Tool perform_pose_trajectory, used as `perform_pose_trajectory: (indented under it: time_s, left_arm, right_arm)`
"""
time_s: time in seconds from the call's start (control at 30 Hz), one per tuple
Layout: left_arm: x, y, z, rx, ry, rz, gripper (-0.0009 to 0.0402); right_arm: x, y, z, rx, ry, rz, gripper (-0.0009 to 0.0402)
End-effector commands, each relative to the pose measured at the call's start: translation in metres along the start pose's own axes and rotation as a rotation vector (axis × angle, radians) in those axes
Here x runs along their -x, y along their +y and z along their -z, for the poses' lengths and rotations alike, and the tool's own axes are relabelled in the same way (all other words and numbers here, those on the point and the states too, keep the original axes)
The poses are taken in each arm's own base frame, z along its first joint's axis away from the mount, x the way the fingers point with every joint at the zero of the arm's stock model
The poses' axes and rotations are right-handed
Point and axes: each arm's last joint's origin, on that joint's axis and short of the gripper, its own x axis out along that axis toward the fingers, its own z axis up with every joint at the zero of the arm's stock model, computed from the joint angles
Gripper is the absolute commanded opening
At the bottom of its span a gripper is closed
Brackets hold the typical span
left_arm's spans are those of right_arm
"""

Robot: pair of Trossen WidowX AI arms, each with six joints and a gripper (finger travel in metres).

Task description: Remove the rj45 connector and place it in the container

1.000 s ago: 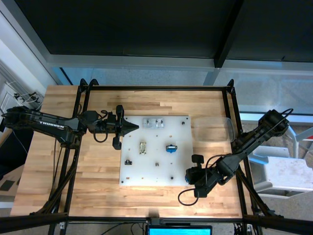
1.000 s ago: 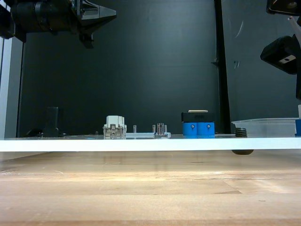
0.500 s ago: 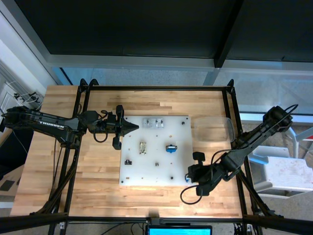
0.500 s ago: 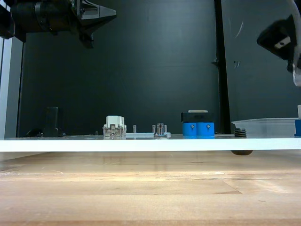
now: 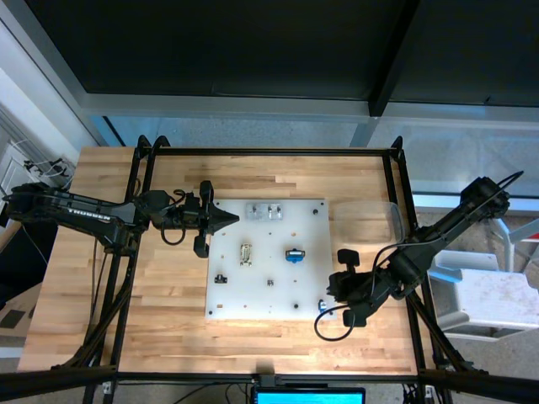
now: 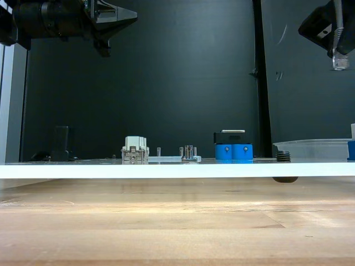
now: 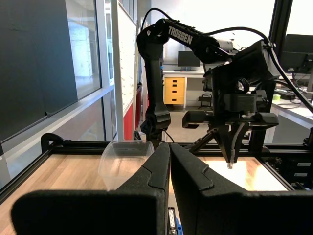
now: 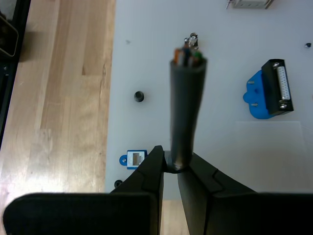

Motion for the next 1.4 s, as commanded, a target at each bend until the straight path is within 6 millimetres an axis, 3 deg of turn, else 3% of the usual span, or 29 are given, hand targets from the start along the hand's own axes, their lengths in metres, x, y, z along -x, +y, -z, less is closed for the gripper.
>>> perform_pose_trajectory:
  time_s: [0.03, 0.63, 0.97, 1.4]
  left_arm:
    - [0.0, 0.0, 0.0, 0.0, 0.0, 0.0, 0.0]
    - [0.0, 0.0, 0.0, 0.0, 0.0, 0.0, 0.0]
    - [0.0, 0.0, 0.0, 0.0, 0.0, 0.0, 0.0]
    - [0.0, 0.0, 0.0, 0.0, 0.0, 0.0, 0.0]
  right_arm:
    - [0.0, -0.007, 0.0, -0.011, -0.003, 0.009, 0.0]
    - [0.013, -0.102, 0.015, -0.164, 0.097, 0.188, 0.0]
    - [0.023, -0.151, 0.039, -0.289, 0.166, 0.319, 0.0]
    - [0.032, -0.182, 0.072, -0.431, 0.251, 0.412, 0.0]
